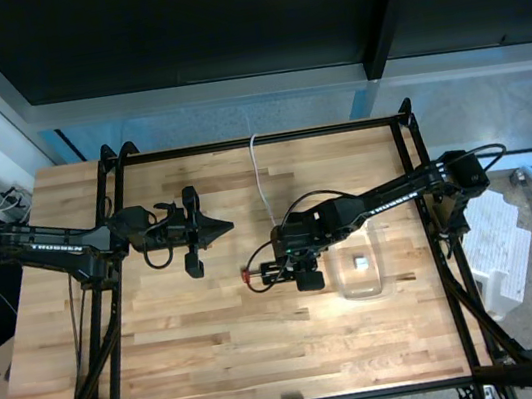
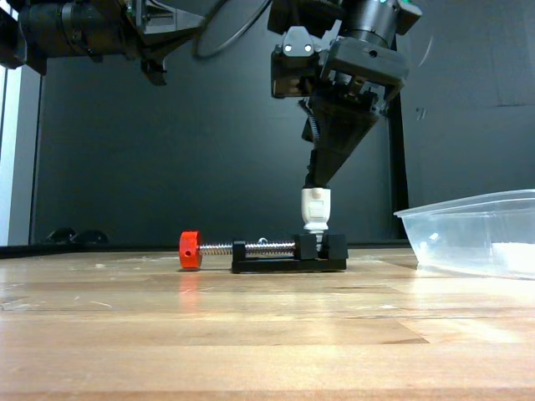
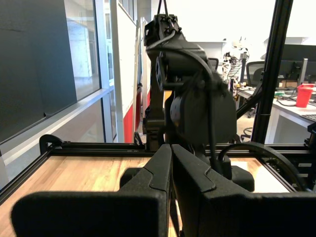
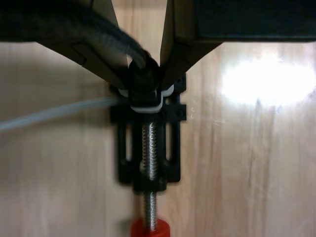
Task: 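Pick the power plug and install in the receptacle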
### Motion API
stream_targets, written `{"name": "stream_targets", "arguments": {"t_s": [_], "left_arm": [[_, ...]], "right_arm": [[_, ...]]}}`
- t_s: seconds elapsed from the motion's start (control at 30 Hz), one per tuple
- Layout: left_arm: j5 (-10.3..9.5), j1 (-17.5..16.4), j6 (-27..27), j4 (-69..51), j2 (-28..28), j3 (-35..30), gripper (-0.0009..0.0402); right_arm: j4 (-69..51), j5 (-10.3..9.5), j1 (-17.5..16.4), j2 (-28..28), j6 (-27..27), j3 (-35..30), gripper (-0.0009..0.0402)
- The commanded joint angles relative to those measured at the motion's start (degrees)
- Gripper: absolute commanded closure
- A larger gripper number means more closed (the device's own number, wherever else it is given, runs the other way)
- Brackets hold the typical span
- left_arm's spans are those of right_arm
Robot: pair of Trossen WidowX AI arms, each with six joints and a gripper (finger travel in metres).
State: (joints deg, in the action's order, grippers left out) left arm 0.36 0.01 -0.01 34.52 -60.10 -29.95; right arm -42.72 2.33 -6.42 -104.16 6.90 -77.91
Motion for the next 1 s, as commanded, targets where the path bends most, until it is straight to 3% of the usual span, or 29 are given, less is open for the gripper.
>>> {"name": "stream_targets", "arguments": {"t_s": [0.03, 0.4, 1.0], "left_arm": [[0.02, 0.0, 0.0, 0.0, 0.0, 0.0, 0.0393], [0.02, 0.0, 0.0, 0.0, 0.0, 0.0, 0.0393], [0.02, 0.0, 0.0, 0.0, 0.0, 0.0, 0.0393]], "right_arm": [[1.4, -0.46, 0.0, 0.7, 0.0, -0.3, 0.0271], [1.4, -0.48, -0.1, 4.0, 0.0, -0.3, 0.023], [-1.7, -0.68, -0.2, 8.7, -1.7, 0.1, 0.0229]]}}
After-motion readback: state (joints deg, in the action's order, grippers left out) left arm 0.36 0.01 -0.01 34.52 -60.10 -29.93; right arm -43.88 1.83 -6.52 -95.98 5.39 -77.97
